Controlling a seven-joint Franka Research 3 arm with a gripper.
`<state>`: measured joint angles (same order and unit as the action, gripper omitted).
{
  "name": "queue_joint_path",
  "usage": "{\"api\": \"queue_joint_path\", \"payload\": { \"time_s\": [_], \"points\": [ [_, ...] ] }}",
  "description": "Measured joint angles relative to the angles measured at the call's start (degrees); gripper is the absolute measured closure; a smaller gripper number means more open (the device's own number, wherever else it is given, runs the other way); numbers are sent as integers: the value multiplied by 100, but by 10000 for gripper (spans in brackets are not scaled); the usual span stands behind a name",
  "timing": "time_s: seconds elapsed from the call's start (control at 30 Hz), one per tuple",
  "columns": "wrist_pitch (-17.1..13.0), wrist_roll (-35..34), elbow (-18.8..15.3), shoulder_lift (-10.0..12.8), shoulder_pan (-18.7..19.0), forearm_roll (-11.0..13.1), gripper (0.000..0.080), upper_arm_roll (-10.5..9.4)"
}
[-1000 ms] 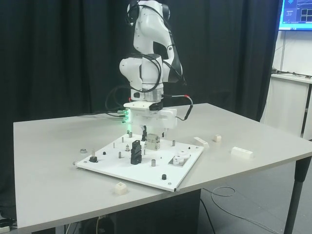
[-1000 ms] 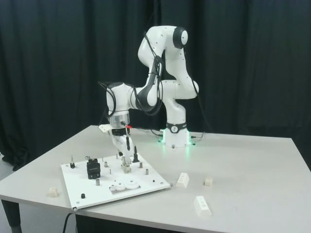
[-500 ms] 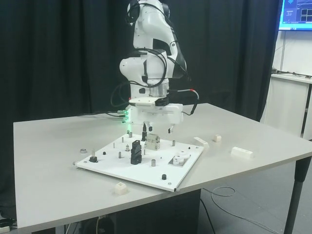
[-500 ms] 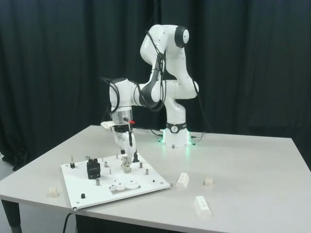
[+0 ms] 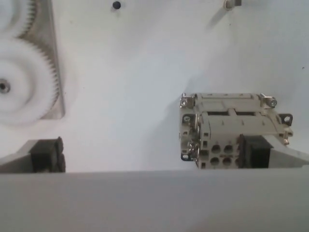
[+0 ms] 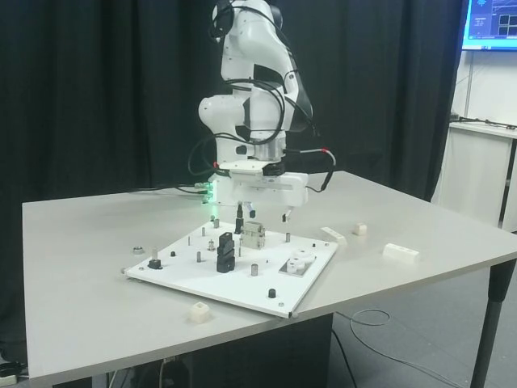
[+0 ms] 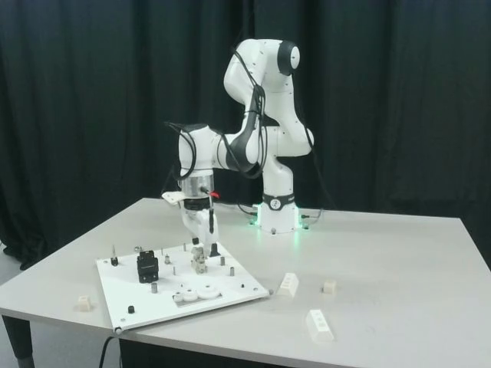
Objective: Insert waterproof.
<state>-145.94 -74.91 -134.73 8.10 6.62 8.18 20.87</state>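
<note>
waterproof connector (image 5: 231, 130) seated on board — directly below open gripper (image 6: 262, 217).

My gripper (image 6: 262, 217) hangs over the white board (image 6: 234, 271) on the grey table (image 6: 89, 242).

My fingers point down, spread apart and holding nothing, just above the waterproof connector (image 6: 255, 235) seated upright on the board. A black block (image 6: 224, 251) stands beside the connector, nearer the camera, and two white gears (image 6: 299, 259) lie toward the board's right edge. A small black knob (image 6: 153, 263) sits near the left corner. Off the board, a small white cube (image 6: 199, 311) rests on the table in front, and three white pieces (image 6: 401, 252) lie well apart to the right.
</note>
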Motion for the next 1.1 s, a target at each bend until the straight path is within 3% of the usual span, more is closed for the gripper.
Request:
{"api": "queue_joint_path", "payload": {
  "time_s": [0.43,1.1],
  "points": [
    [-220,-16,-45,156,12,-31,3,0],
    [-265,-25,-55,217,17,-31,3,-2]
  ]
}}
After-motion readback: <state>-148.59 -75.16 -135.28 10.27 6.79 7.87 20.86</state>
